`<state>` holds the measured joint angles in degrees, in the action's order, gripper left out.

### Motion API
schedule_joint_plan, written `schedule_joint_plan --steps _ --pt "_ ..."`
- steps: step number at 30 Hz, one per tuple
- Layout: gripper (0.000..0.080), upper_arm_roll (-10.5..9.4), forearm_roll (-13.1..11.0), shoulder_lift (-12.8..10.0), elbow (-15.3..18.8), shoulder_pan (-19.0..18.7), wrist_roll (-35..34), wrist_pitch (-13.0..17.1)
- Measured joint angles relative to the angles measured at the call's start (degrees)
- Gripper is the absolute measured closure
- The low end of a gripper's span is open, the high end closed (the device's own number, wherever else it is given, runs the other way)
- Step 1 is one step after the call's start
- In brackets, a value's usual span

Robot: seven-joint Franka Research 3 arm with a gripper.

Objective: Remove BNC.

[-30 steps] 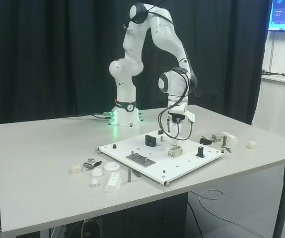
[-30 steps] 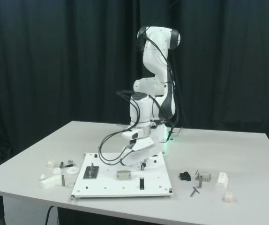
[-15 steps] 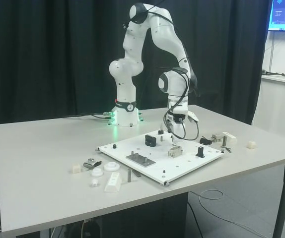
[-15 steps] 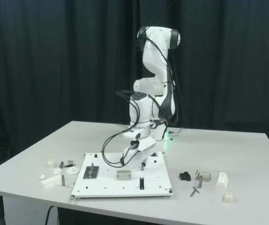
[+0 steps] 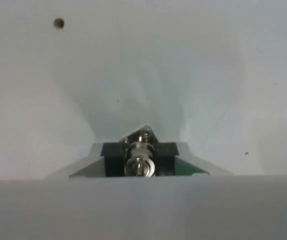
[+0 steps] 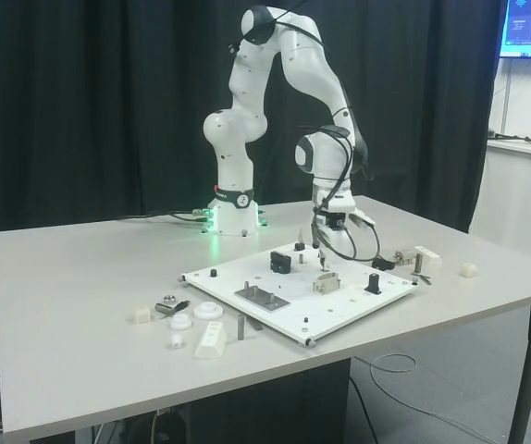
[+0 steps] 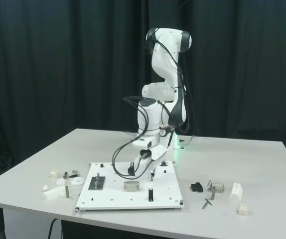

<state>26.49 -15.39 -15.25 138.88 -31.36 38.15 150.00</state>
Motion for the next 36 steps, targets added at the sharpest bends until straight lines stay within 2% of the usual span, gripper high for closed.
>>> schedule_joint_plan --steps 12,20,28,36 --pt "0.0682 0.00 0.0 0.0 -0.1 0.0 2.2 -0.2" --pt "0.0682 0.01 0.0 0.4 -0.5 0.3 2.7 -1.4" --pt "0.0682 0.57 0.1 2.8 -1.2 0.4 3.1 -4.3" --pt "0.0682 2.08 0.1 5.7 -1.3 0.4 1.6 -7.0"
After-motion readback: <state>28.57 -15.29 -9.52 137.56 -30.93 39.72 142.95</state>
